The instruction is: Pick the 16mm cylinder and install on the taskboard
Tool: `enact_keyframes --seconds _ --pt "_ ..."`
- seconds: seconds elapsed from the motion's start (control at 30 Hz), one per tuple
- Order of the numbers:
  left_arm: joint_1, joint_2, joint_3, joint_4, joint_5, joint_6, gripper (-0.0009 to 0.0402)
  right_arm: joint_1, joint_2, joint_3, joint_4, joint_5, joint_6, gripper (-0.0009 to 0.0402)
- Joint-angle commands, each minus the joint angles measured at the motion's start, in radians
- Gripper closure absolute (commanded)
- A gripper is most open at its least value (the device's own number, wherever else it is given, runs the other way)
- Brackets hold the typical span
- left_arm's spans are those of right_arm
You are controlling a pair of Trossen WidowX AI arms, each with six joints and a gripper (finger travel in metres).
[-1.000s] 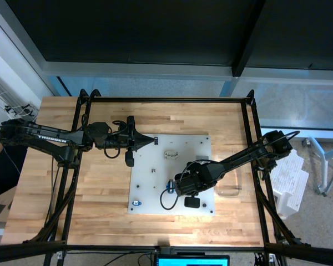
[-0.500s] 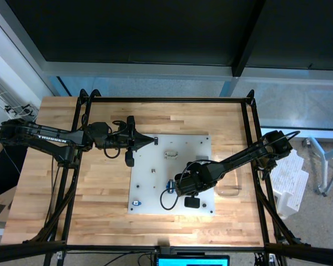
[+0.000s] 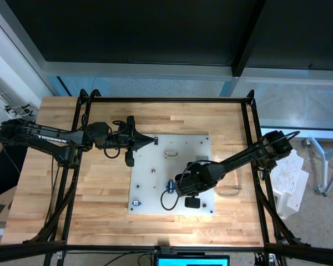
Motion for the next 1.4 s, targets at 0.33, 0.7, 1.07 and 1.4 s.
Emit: enact_keyframes --seconds 0.33,0.7,1.07,1.4 --pt "0.0 0.0 0.0 0.0 0.0 0.0 0.0393 0.005 0.0 -0.048 -0.003 0.005 0.0 0.0389" --pt "0.0 0.0 0.0 0.0 0.0 0.0 0.0393 0.006 0.0 -0.051 0.006 0.005 0.0 0.0389" --pt "0.0 0.0 0.0 0.0 0.0 0.0 0.0393 0.006 -0.002 -0.031 0.0 0.005 0.0 0.0389" --pt "0.0 0.0 0.0 0.0 0.0 0.0 0.0393 0.006 0.0 0.001 -0.014 0.005 0.0 0.0389"
